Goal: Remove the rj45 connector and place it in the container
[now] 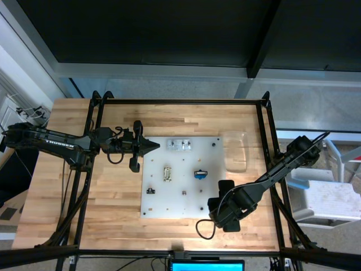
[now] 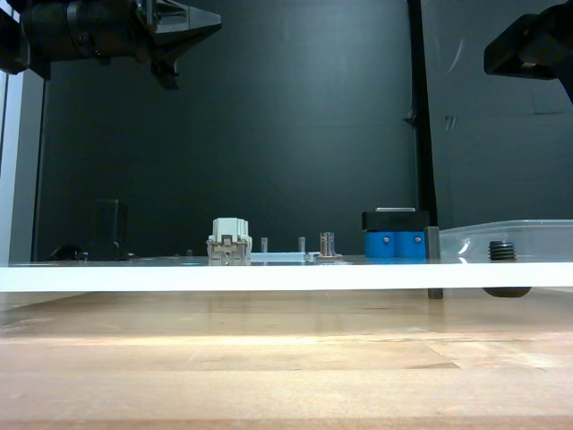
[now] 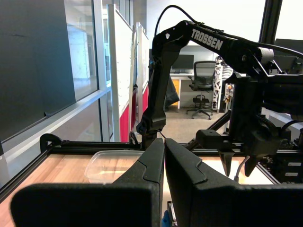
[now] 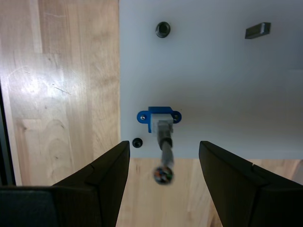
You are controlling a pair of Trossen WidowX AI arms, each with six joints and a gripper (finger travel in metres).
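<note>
The rj45 connector point(image 4: 164, 126) is a small pale plug seated in the blue socket point(image 4: 158, 115) on the white board point(image 1: 169, 203), with a short cable stub pointing off the board's edge. My right gripper point(image 4: 164, 143) hovers above it, open, with the plug and stub between its fingers and nothing touched. In the high view the right gripper point(image 1: 224, 190) is over the board's near right part, close to the socket point(image 1: 199, 174). The clear container point(image 1: 235, 150) lies right of the board. My left gripper point(image 1: 151, 147) is shut and empty, held high over the board's far left edge.
A grey multi-pin connector point(image 1: 167, 174) and a clear fixture point(image 1: 180, 145) stand on the board, along with small pegs and screws. A black frame point(image 1: 265, 113) runs around the wooden table. A screen edge point(image 1: 207, 265) sits at the near side.
</note>
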